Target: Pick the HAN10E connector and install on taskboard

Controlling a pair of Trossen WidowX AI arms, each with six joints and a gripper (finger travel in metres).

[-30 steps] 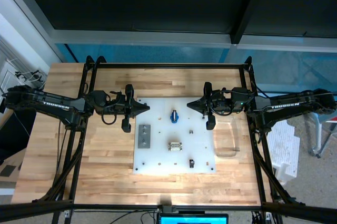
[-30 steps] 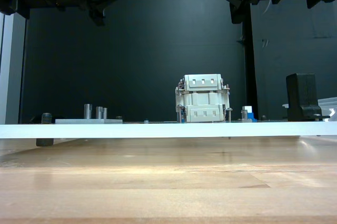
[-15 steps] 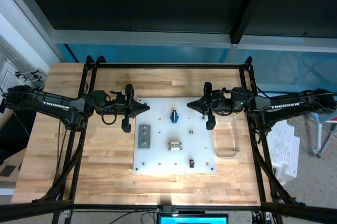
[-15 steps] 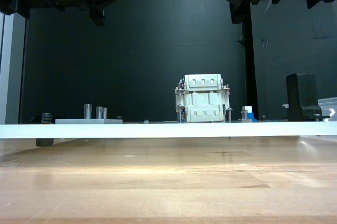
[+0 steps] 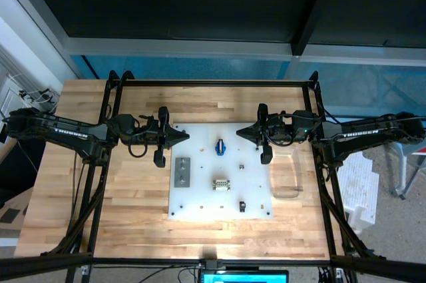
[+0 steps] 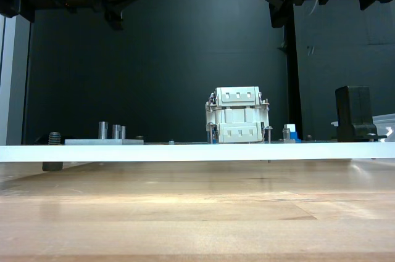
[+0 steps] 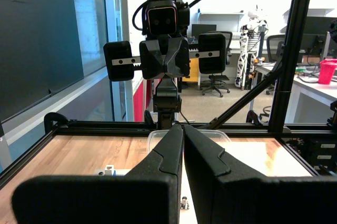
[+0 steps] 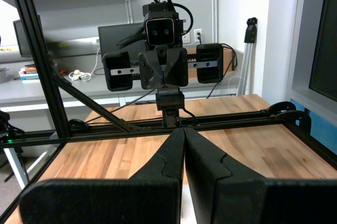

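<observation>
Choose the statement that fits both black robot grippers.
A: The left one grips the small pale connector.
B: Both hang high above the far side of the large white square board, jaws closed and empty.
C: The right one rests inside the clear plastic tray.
B: the left gripper and the right gripper hang high over the far side of the large white square board, jaws pressed together with nothing between them.

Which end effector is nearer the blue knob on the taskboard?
Right. The right end effector, shut, hovers above the taskboard just right of the blue knob; the left end effector, shut, hovers farther off over its far-left corner.
</observation>
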